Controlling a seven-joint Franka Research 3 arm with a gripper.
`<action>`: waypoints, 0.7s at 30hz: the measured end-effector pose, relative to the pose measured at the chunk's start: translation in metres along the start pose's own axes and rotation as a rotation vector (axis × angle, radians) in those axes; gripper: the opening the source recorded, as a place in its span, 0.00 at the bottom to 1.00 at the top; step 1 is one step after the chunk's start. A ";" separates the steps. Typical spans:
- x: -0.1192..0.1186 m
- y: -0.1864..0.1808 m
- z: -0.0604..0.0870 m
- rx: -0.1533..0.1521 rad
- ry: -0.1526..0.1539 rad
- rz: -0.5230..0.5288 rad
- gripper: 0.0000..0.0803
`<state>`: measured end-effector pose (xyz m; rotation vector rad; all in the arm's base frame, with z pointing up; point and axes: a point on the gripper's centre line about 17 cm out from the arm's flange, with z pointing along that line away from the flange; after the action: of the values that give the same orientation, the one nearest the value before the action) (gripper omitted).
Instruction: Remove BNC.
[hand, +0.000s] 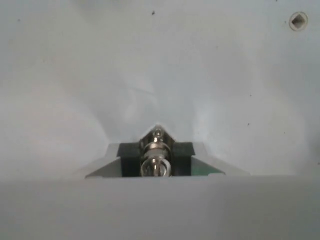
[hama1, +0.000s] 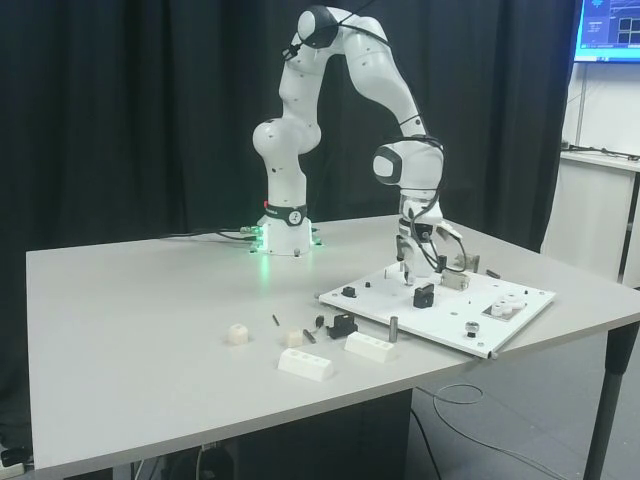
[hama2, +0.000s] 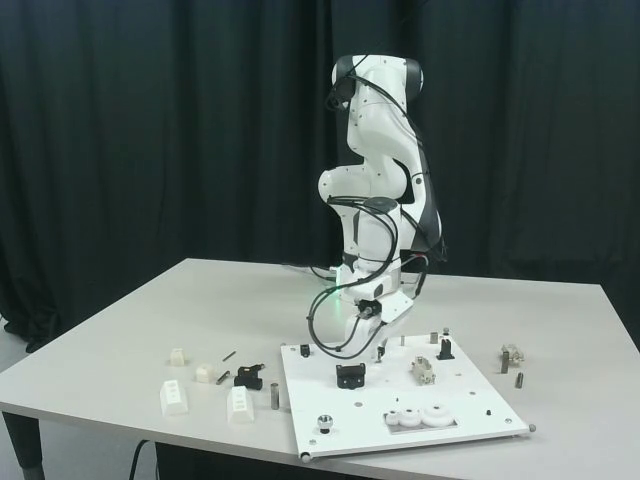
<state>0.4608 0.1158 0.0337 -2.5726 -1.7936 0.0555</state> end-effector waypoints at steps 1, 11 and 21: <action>0.000 0.000 0.000 0.000 0.000 -0.004 0.15; 0.000 0.000 0.000 0.000 -0.001 -0.065 0.15; 0.000 0.000 0.000 0.001 -0.004 -0.155 0.15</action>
<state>0.4607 0.1157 0.0339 -2.4249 -1.9867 0.0599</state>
